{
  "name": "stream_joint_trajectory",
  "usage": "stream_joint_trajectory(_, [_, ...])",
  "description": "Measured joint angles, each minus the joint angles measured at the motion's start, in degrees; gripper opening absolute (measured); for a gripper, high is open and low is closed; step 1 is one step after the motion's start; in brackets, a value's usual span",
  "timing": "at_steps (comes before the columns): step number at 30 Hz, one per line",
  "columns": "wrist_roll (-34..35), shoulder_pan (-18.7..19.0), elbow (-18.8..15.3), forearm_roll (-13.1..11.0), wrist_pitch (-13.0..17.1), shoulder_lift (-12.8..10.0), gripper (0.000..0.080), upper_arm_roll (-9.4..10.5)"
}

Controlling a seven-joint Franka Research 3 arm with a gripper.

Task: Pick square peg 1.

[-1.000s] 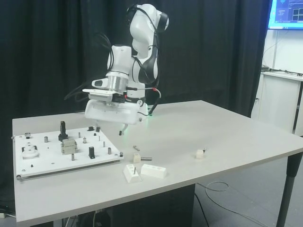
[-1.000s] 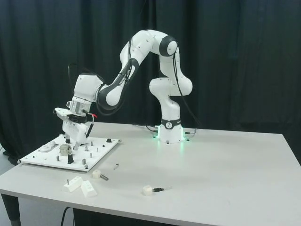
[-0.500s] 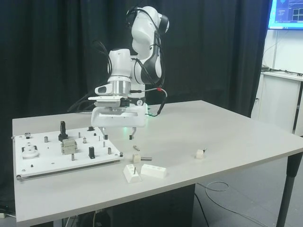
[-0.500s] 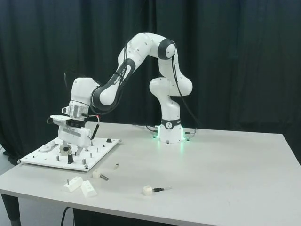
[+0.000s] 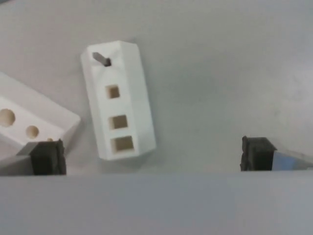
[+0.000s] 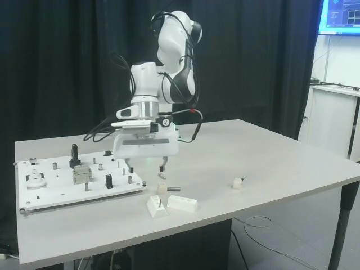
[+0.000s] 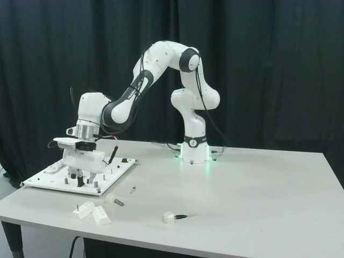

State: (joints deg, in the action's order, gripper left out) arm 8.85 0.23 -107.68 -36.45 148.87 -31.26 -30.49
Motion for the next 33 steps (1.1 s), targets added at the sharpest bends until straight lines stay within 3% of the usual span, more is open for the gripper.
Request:
stream_joint_trajectory(15, [-9.48, 0.0, 4.59, -1.59, 0.63, -3.97, 0.08, 2.77])
stream_joint_trajectory(23, [-14.41, -0.01, 5.33, -4.9, 3.5, -5.6, 0.08, 3.77])
stream_joint_trajectory(33, [-14.52, -0.03, 5.67, -8.76, 5.43, -7.6, 0.08, 4.12])
